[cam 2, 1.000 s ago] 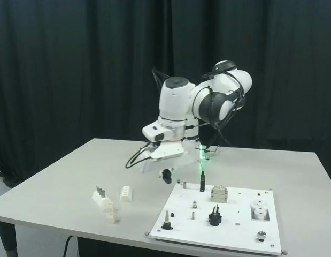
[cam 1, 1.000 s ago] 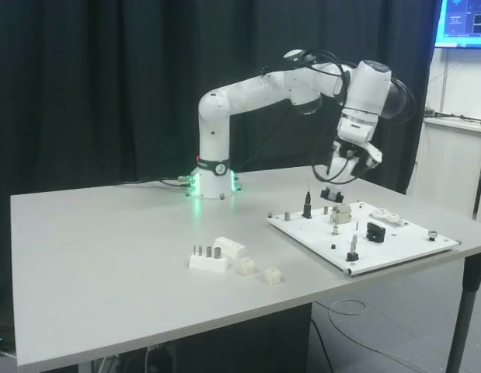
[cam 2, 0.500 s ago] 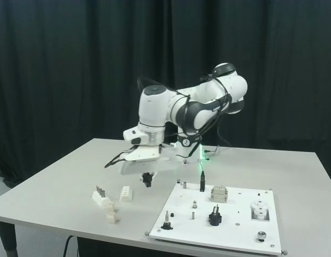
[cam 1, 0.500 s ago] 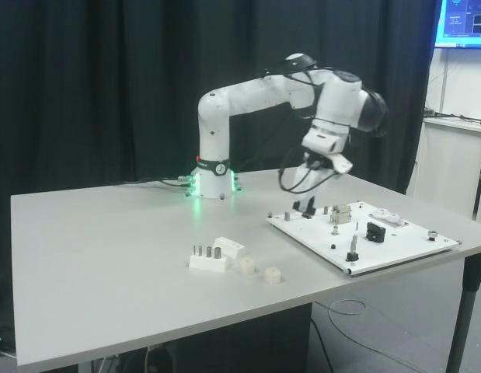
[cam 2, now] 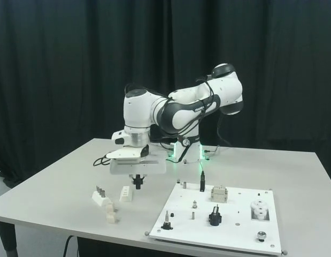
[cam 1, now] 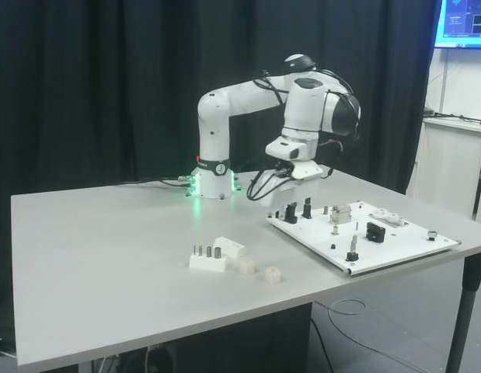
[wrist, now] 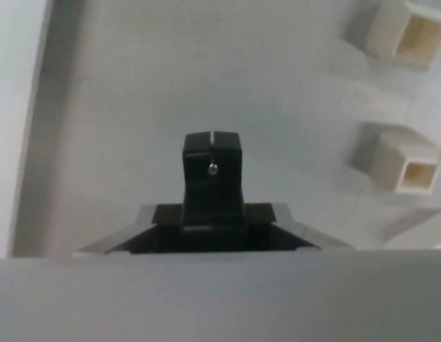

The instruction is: Place D-SUB.

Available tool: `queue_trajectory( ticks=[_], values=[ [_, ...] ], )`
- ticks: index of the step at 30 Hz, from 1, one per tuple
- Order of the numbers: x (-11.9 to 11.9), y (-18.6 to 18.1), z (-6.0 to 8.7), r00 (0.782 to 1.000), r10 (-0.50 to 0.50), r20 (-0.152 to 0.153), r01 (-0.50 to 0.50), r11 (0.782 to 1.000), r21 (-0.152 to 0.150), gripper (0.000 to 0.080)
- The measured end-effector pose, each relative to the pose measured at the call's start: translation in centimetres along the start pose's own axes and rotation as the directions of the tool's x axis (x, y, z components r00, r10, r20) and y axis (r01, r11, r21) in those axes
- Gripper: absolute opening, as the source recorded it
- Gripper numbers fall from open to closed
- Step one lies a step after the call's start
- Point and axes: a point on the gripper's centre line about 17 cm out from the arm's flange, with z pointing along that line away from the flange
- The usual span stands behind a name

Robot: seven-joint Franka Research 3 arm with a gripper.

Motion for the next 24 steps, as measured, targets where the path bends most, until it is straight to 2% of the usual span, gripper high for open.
queue_trajectory(
  ticks=[5,8,10,14,16,20,22,24],
  values=[
    [-0.3,0.1,0.5,0.990,0.139,-0.002,-0.139,0.990,0.008,0.0153],
    [-0.3,0.0,0.7,0.972,0.235,0.002,-0.235,0.972,0.006,0.0153],
    [-0.3,0.0,0.9,0.949,0.316,0.005,-0.316,0.949,0.003,0.0153],
    [-0.1,0.1,1.5,0.877,0.481,-0.001,-0.481,0.877,-0.006,0.0153],
    [0.0,0.1,1.8,0.859,0.511,-0.004,-0.511,0.859,-0.011,0.0153],
    [0.2,0.4,2.8,0.843,0.537,-0.012,-0.537,0.843,-0.023,0.0153],
    [0.1,0.6,3.5,0.821,0.570,-0.018,-0.571,0.821,-0.029,0.0153],
    [0.1,0.8,4.1,0.786,0.618,-0.024,-0.618,0.785,-0.031,0.0153]
  ],
)
